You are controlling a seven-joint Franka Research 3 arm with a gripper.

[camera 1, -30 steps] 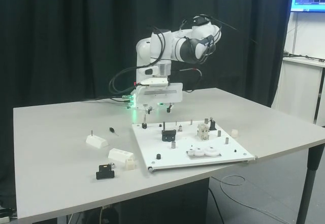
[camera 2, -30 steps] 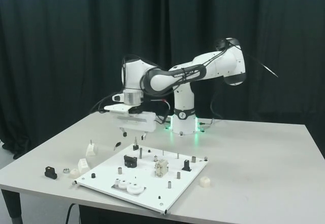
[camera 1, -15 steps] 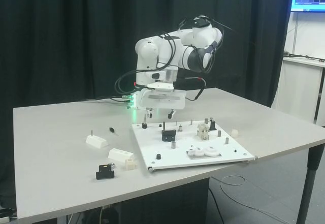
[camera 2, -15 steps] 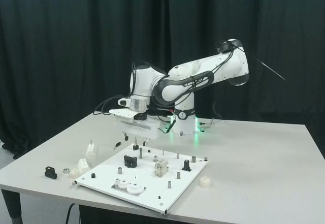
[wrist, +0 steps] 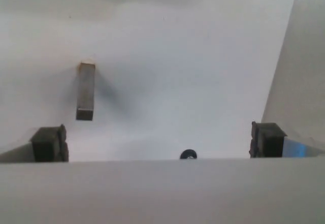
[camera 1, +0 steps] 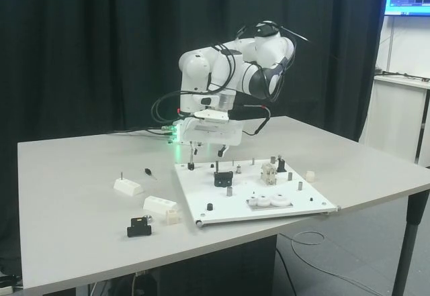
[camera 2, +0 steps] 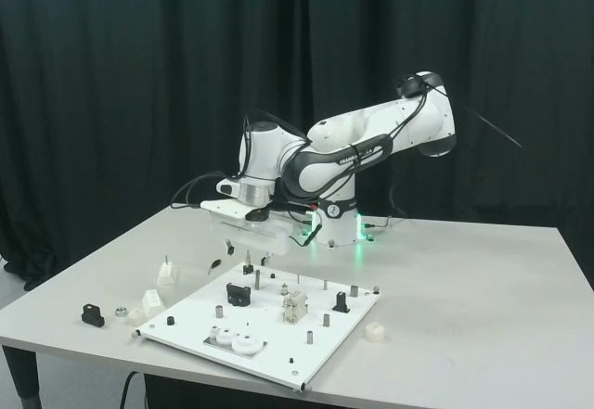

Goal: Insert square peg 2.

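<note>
Board [camera 1: 269, 212] lying at table [camera 1: 67, 209] centre of frame; gears [camera 1: 270, 201] sitting on its near edge; loose blocks [camera 1: 161, 208] resting left of board; gripper [camera 1: 207, 152] hanging above its upper-left corner.

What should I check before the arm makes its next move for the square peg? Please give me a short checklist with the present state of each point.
1. Fingers apart: ok, the wrist view shows both wide apart.
2. Nothing held between the fingers: ok, only the white board shows in the gap.
3. A peg is in sight: ok, one grey peg stands upright on the board, off to one finger's side, not between them.
4. This peg is square peg 2: cannot tell.
5. Gripper clear of the parts: ok, it hovers above the board's far edge in both room views.
6. Target hole located: cannot tell; no open hole can be made out.
</note>
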